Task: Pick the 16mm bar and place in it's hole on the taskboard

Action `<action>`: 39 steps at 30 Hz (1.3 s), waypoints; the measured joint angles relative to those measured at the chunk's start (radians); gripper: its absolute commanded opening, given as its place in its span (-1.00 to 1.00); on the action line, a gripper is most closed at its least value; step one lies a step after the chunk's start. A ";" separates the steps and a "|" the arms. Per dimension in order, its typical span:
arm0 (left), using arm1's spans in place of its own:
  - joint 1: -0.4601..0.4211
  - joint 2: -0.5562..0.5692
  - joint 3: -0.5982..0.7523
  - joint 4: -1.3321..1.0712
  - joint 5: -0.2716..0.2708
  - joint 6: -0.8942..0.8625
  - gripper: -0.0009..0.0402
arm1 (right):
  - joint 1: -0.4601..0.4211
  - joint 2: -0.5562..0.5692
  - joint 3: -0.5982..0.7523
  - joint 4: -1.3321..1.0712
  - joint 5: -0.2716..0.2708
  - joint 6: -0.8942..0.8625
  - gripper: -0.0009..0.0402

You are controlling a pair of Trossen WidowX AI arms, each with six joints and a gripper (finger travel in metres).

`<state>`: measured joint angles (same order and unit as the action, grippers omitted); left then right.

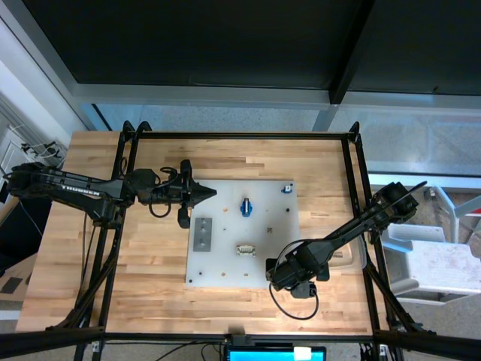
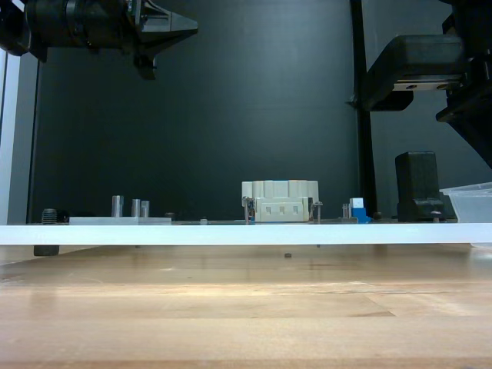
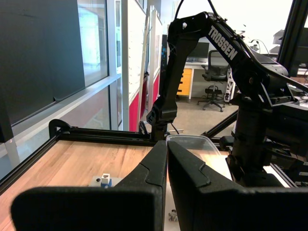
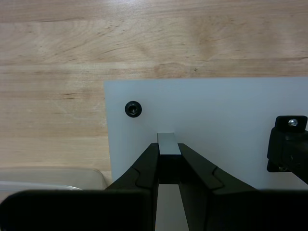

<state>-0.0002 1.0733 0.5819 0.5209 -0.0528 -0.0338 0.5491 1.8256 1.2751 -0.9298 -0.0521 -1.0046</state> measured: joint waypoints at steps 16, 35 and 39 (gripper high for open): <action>0.000 0.000 0.000 0.000 0.000 0.000 -0.96 | 0.000 -0.014 0.000 -0.013 -0.004 0.034 -0.37; 0.000 0.000 0.000 0.000 0.000 0.000 -0.96 | 0.001 -0.143 0.008 -0.040 0.069 0.084 0.38; 0.000 0.000 0.000 0.001 0.000 0.000 -0.96 | 0.001 -0.168 0.039 -0.081 0.070 0.083 0.38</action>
<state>-0.0002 1.0733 0.5819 0.5217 -0.0528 -0.0334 0.5499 1.6577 1.3140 -1.0111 0.0181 -0.9215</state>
